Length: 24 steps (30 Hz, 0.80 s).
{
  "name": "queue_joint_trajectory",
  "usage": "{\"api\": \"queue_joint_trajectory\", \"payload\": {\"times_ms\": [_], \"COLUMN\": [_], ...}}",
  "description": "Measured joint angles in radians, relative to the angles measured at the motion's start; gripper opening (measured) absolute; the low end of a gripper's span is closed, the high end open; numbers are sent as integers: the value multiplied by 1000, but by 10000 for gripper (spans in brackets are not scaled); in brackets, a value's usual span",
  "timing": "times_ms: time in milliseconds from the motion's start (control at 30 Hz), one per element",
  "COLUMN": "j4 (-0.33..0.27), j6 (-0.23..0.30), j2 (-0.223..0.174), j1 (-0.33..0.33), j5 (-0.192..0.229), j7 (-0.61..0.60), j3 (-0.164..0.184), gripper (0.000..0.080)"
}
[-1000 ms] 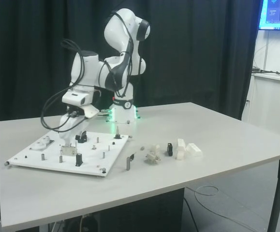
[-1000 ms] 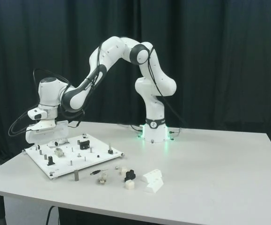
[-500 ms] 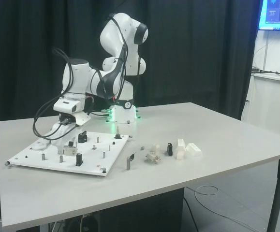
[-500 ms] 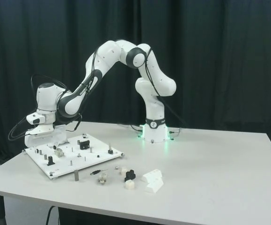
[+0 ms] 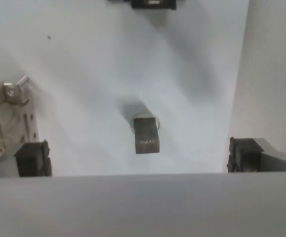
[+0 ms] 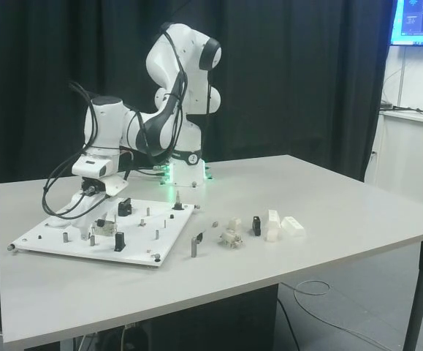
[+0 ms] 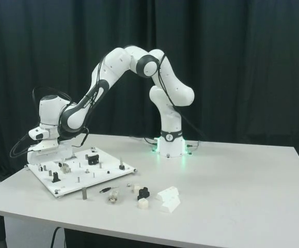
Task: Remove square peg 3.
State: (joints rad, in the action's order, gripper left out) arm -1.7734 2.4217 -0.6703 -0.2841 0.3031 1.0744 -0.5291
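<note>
In the wrist view a short grey square peg (image 5: 146, 133) stands upright in the white board (image 5: 93, 54). My gripper (image 5: 138, 156) is open above it, and its two black fingertips (image 5: 32, 158) stand wide apart on either side of the peg without touching it. In the room views the gripper (image 6: 87, 213) (image 7: 45, 154) hangs low over the left part of the board (image 6: 134, 252) (image 7: 105, 175), pointing down. I cannot single out this peg in the room views.
Several small pegs and black parts stand on the board, among them a black block (image 6: 119, 241) and a metal bracket (image 5: 13, 93). On the table beside the board lie white blocks (image 6: 283, 224) (image 7: 169, 199), a black part (image 6: 256, 225) and an upright peg (image 6: 193, 247).
The arm has swung left across the board, and the gripper now hangs lower over its left part.
</note>
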Motion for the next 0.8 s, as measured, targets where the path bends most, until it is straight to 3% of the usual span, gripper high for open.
{"api": "queue_joint_trajectory", "payload": {"times_ms": [567, 800], "j4": [11, 27], "j6": [18, 24], "j2": [-28, -48], "j1": [-9, -10], "j5": [79, 90], "j7": [67, 72], "j3": [0, 0], "gripper": [800, 800]}}
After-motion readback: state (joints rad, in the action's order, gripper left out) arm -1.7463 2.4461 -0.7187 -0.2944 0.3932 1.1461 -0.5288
